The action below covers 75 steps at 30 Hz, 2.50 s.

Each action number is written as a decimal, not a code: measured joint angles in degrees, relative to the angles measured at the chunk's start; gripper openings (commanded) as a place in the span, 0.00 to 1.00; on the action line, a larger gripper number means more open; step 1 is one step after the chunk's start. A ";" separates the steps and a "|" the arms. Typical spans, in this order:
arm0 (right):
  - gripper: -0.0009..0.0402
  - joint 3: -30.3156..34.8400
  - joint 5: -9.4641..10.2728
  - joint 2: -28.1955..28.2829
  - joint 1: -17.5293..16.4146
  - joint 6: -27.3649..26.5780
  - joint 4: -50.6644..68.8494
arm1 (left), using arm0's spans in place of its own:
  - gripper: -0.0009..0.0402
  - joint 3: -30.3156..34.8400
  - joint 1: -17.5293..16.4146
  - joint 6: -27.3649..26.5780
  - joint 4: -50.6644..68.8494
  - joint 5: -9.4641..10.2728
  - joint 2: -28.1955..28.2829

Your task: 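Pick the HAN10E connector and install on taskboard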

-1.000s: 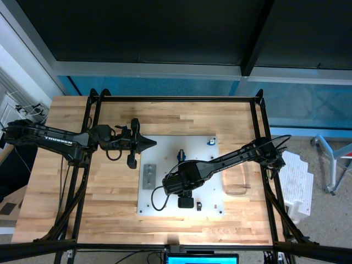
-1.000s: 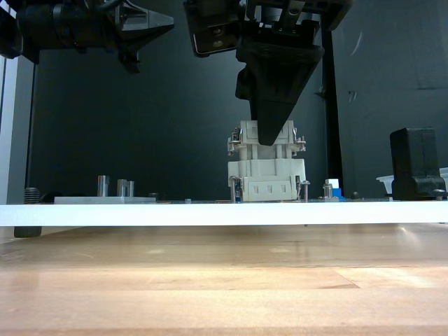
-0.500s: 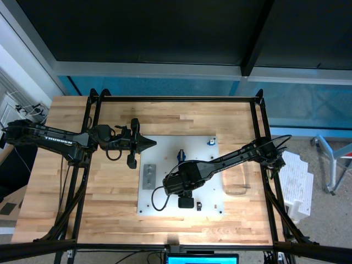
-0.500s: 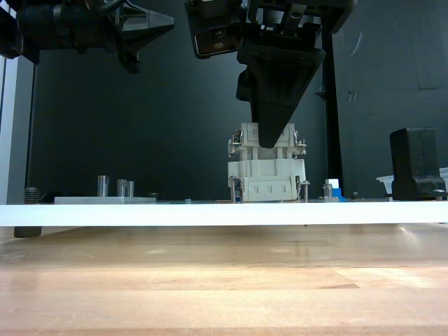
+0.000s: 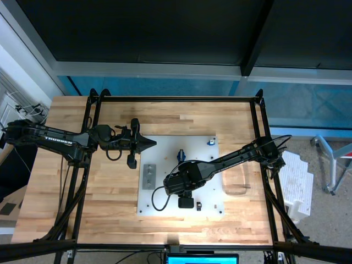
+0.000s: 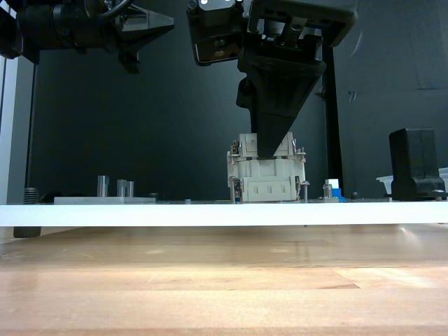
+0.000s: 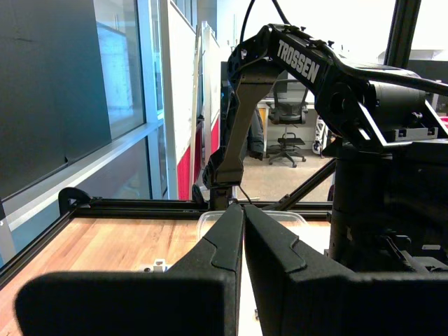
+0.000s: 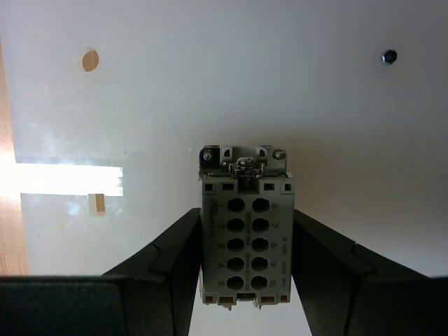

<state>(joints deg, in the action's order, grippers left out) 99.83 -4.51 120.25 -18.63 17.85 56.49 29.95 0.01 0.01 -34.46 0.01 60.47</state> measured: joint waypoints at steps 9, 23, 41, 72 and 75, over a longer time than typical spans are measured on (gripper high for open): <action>0.10 -0.31 0.00 0.00 0.00 -0.24 -0.28 | 0.02 0.00 0.00 0.00 -0.04 0.00 0.02; 0.31 -0.39 0.02 -0.20 -0.02 -0.33 -0.26 | 0.02 0.00 0.00 -0.02 -0.04 0.00 0.02; 0.78 -0.57 -0.24 -1.64 -0.17 1.09 0.09 | 0.02 0.00 0.00 0.00 -0.02 0.02 0.00; 0.81 -0.42 -0.44 -5.70 -0.11 -0.15 2.56 | 0.02 0.00 0.00 0.00 -0.02 0.00 0.00; 0.81 -0.42 -0.42 -6.32 0.17 -0.83 2.91 | 0.02 -0.02 0.00 0.00 -0.02 0.00 0.00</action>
<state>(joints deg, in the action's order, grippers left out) 99.42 -4.93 113.93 -18.46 17.02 59.40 29.93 0.01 0.01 -34.48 0.01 60.47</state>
